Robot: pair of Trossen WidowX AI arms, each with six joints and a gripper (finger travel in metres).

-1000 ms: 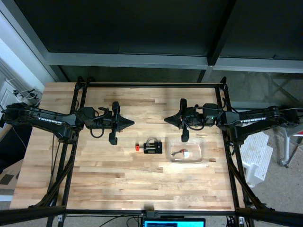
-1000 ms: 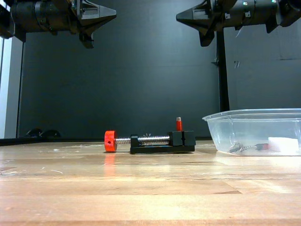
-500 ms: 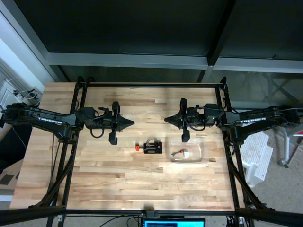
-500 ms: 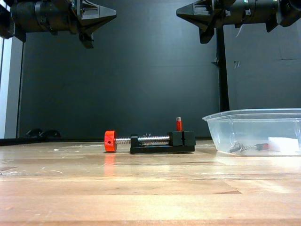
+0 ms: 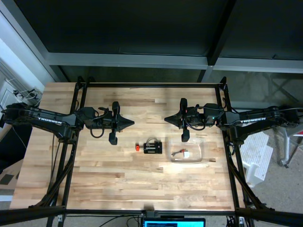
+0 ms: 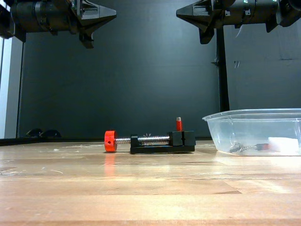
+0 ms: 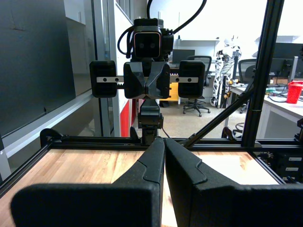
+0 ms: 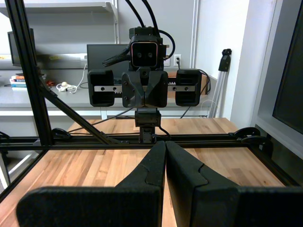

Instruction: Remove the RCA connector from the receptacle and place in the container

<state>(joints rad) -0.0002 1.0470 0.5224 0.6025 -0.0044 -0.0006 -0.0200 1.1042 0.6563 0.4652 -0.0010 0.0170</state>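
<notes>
two claws, both mine, both clenched with nothing between the fingers. my left claw (image 5: 132,123) hangs high over the table (image 5: 118,184), its tip pointing inward toward the middle, well apart from the things below. from its own camera the two fingers (image 7: 151,165) meet along a thin seam. my right claw (image 5: 165,119) hangs at about the same height on the other side, pointing back at the left one, its fingers (image 8: 154,165) pressed together the same way. seen from table height, both tips sit far above everything on the wood.

the rca connector (image 5: 178,152) lies on the floor of the container (image 5: 196,150), in its left half as seen from above. it is greyish with a reddish end, just beside a small white piece (image 5: 186,154) that shares the tray. the container, clear and shallow, rests flat on the table, below my right claw and a little nearer the near edge. the receptacle (image 5: 152,148) sits just left of the container and apart from it. it is black, with its orange-red knob (image 5: 138,147) pointing away from the container and a pale loop (image 5: 151,140) on its far side. in the low view a short red post (image 6: 178,124) stands upright on top of the block.
</notes>
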